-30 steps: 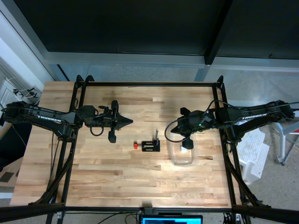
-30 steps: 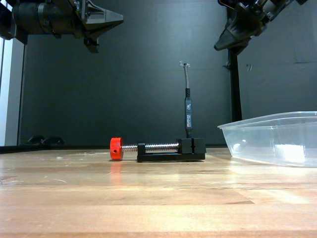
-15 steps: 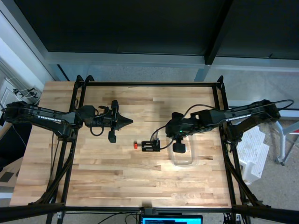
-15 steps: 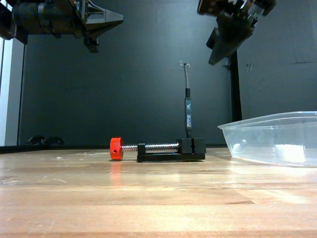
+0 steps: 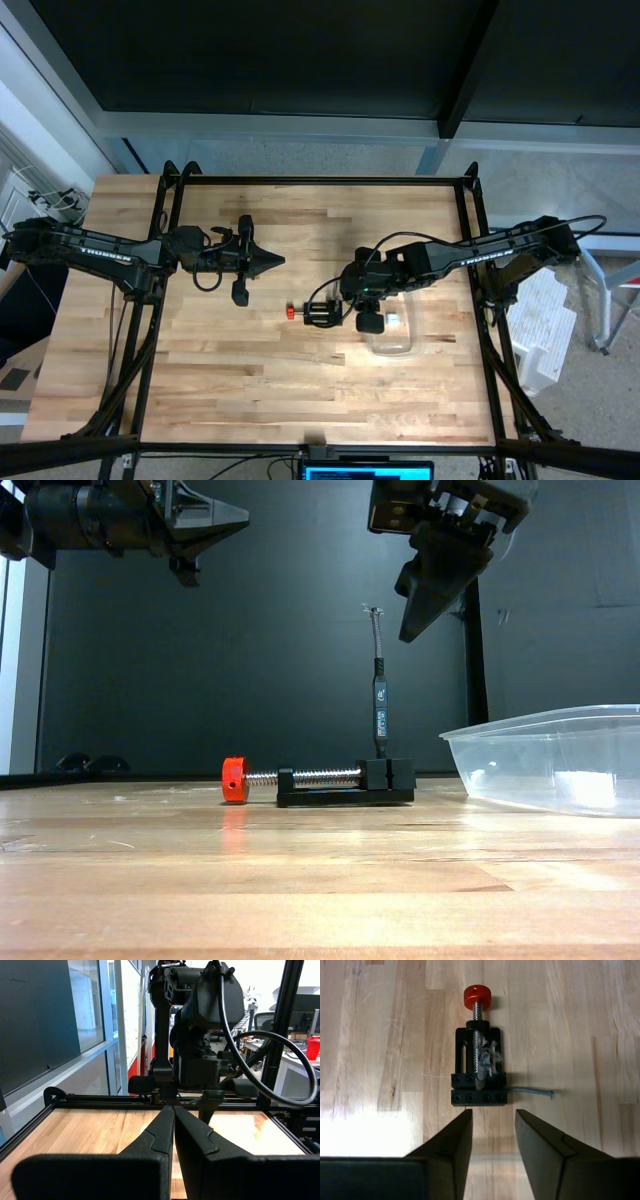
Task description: Remove the USB-C connector from taskboard and place in the container
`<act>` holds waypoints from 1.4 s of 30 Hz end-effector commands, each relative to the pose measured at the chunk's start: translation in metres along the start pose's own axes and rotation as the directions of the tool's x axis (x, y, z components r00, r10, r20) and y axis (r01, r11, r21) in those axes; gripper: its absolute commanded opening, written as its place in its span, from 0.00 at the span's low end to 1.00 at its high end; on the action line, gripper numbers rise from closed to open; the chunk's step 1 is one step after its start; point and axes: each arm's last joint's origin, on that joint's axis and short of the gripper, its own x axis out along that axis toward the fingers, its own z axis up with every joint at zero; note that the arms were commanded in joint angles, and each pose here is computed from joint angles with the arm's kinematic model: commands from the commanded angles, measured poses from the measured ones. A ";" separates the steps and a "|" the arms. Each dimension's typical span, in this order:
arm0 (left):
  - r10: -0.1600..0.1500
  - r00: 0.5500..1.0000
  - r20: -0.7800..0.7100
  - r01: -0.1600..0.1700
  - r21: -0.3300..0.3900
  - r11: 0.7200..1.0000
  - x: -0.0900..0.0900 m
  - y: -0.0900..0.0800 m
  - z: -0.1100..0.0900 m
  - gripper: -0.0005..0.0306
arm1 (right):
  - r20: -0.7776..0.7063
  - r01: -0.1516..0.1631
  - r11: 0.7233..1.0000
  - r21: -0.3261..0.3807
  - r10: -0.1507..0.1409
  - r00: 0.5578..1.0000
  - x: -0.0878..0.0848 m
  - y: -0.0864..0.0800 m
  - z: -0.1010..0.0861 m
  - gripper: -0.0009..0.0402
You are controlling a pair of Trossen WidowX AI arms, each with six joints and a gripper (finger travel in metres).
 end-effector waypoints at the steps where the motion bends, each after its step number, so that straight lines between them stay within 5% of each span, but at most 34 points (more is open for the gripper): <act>1: 0.000 1.000 0.001 0.000 0.000 1.000 0.000 0.000 0.000 0.02 | -0.028 0.004 1.000 -0.005 -0.004 1.000 0.009 0.002 0.004 0.37; 21: 0.000 1.000 0.001 0.000 0.000 1.000 0.000 0.000 0.000 0.02 | -0.119 0.016 0.999 -0.028 -0.019 0.993 0.052 0.009 0.020 0.37; 42: 0.000 1.000 0.002 0.000 0.000 1.000 0.000 0.000 0.000 0.02 | -0.113 0.016 0.999 -0.044 -0.020 0.993 0.052 0.009 0.021 0.16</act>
